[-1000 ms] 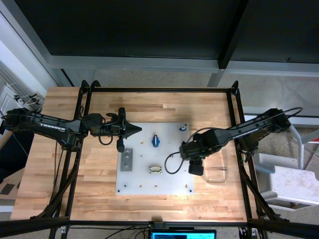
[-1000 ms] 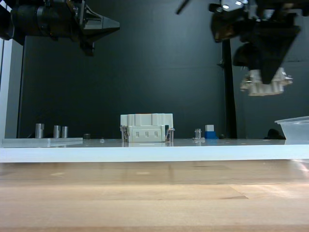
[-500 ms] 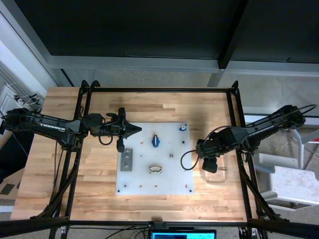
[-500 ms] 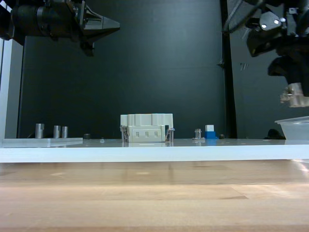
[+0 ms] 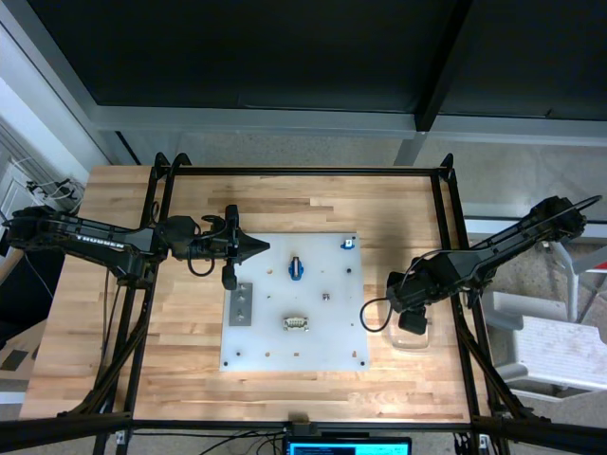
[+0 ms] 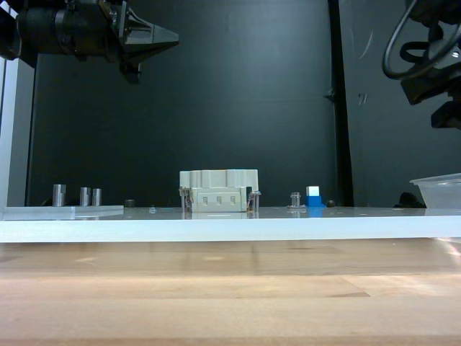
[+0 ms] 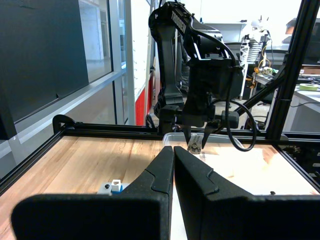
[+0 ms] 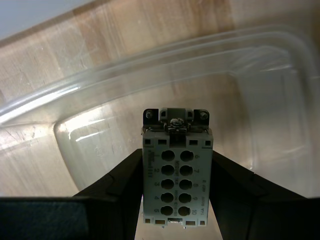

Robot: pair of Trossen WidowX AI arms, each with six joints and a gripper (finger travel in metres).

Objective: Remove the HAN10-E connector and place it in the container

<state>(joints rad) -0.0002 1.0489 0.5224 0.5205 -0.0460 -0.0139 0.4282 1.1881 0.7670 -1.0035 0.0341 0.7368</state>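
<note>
Now the right jaws, gripping the HAN10-E connector (image 8: 175, 172), had swung off the white board (image 5: 275, 346) to above the container (image 8: 150, 60). The left jaws stayed pressed together over the board's far-left corner.

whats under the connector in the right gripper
The clear tub, its visible floor bare. The connector, clamped in the right gripper, hides the patch straight below. Left gripper hangs shut over the board's far left corner.

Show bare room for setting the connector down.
The clear plastic tub has a bare floor inside its rim, beneath the beige block connector held by the right gripper. Crowded: the white board, dotted with fixtures. The left gripper hangs shut above its far-left corner.
</note>
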